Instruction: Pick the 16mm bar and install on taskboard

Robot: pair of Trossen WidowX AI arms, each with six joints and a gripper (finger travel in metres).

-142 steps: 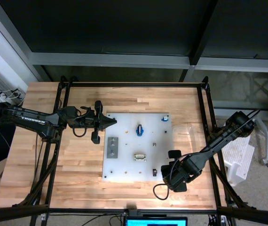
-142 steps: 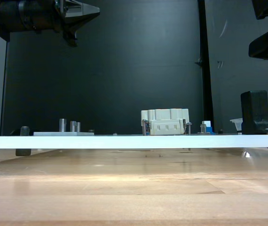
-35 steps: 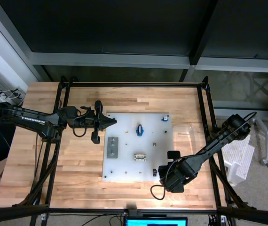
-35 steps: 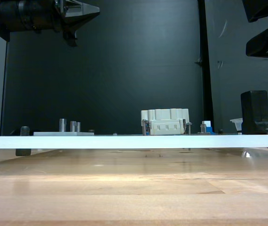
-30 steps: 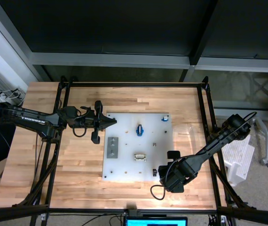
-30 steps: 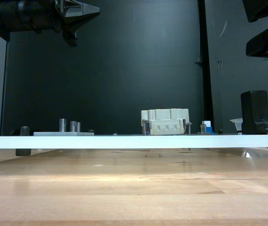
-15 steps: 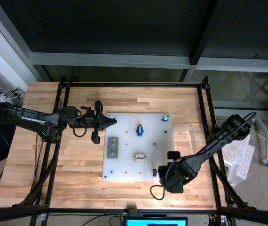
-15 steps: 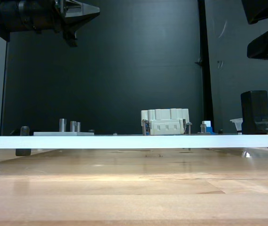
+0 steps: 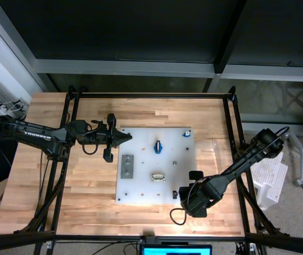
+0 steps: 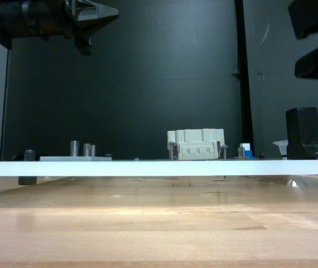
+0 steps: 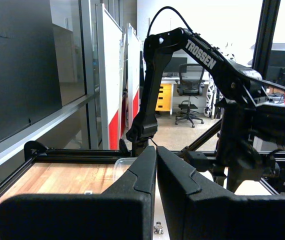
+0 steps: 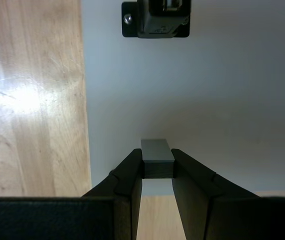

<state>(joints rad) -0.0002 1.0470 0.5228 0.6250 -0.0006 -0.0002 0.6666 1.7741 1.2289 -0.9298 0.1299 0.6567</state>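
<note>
The right gripper [image 12: 157, 167] clamps the 16mm bar [image 12: 157, 152] above the taskboard [image 12: 222, 100] near its near-right corner, presumably for seating, while the left gripper [image 11: 156, 165], pinched together on nothing, hovers over its far-left corner.

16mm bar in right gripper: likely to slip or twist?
Probably rigid: the 16mm bar is a grey block. Flat sides sit between the right gripper fingers over the board's near edge, so twisting seems unlikely; smooth faces might slip. The left gripper hangs shut over its far left corner.
</note>
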